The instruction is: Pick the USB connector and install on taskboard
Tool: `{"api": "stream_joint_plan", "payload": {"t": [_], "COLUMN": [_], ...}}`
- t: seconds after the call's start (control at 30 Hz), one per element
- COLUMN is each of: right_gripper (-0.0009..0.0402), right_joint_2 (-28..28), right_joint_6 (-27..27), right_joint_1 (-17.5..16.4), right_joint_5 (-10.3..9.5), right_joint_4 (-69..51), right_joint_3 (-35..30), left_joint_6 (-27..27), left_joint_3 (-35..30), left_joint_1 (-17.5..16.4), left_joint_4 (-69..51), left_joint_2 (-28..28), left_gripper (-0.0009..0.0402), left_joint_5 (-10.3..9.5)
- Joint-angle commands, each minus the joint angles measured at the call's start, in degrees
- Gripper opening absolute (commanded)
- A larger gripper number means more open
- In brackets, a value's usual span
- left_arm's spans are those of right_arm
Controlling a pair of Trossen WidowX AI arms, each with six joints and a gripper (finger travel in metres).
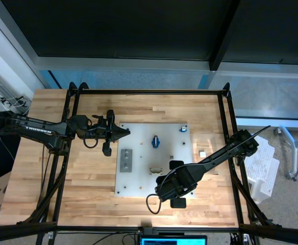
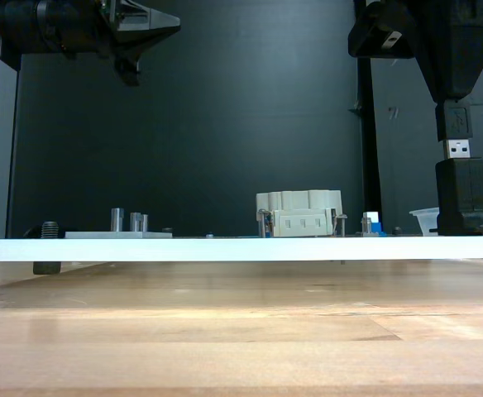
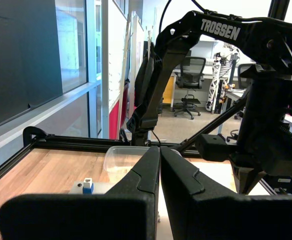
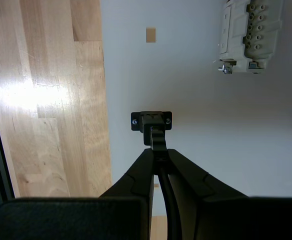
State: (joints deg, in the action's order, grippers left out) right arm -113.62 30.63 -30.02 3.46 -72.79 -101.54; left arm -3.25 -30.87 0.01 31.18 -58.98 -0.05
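My right gripper (image 4: 157, 152) is shut on the USB connector (image 4: 156, 136), a small dark plug with a metal tip. In the low view the USB connector (image 2: 456, 126) hangs upright below the right gripper (image 2: 455, 98). Its tip meets the top of the black socket (image 2: 463, 194) near the front edge of the white taskboard (image 4: 201, 100). I cannot tell whether the tip has entered the socket (image 4: 151, 120). My left gripper (image 1: 124, 132) hovers shut and empty high over the taskboard's (image 1: 139, 178) back left part, with its fingers (image 3: 151, 165) pressed together.
The taskboard carries a blue knob (image 1: 155, 141), a grey metal block (image 1: 125, 159) and a silver multi-pin connector (image 1: 154, 170). A clear tray (image 1: 206, 145) holding a small white piece (image 1: 202, 153) sits right of the board. Black frame rails (image 1: 149, 92) edge the wooden table.
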Motion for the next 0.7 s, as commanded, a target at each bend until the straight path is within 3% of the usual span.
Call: {"api": "stream_joint_plan", "payload": {"t": [0.03, 0.7], "right_gripper": [0.0, 0.0], "right_joint_2": [0.0, 0.7], "right_joint_6": [0.0, -1.0], "right_joint_1": [0.0, 0.0], "right_joint_5": [0.0, -0.48], "right_joint_4": [0.5, 5.1], "right_joint_3": [0.7, 5.3], "left_joint_6": [0.0, 0.0], "left_joint_3": [0.0, 0.0], "left_joint_1": [0.0, 0.0], "left_joint_4": [0.0, 0.0], "left_joint_2": [0.0, 0.0], "left_gripper": [0.0, 0.0], "left_joint_5": [0.0, 0.0]}}
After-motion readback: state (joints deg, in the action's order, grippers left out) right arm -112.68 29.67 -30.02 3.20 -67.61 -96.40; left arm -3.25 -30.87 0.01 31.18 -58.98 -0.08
